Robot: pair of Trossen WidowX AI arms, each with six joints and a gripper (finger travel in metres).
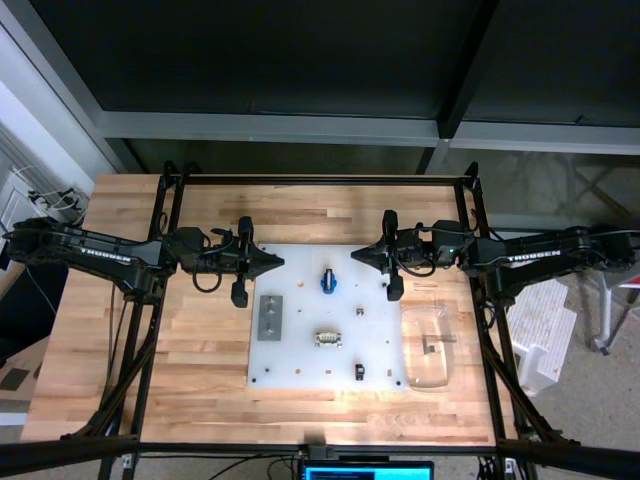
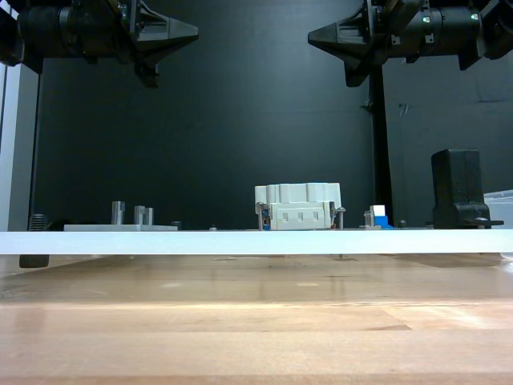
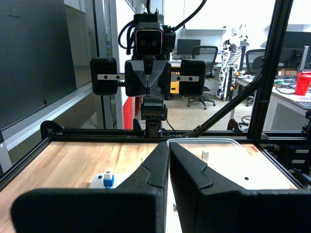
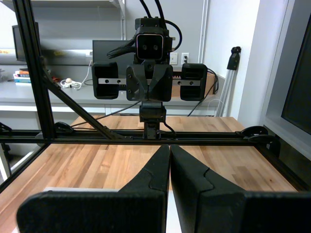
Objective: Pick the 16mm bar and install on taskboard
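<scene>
Orientation of the 16mm bar [image 1: 431, 347] is hard for me to call from the high view, where it is only a small dark speck. In the left wrist view a short grey stub seems to stand upright in the same spot, long axis vertical. It sits inside the clear tray [image 1: 410, 318], which lies on the table [image 1: 200, 340] just beside the taskboard [image 1: 300, 360], on the right arm's side.

From the right gripper [image 1: 362, 253] the bar is down at table level, toward the near edge and further out to the right side, clearly apart from it. The left gripper [image 1: 272, 263] is well apart from it, with the whole board between them.

Both grippers hang high over the board's far edge, tips pointing at each other. Each has its fingers pressed together with nothing between them. The grey block [image 1: 271, 314] and blue knob [image 1: 329, 282] sit on the board beneath them.
</scene>
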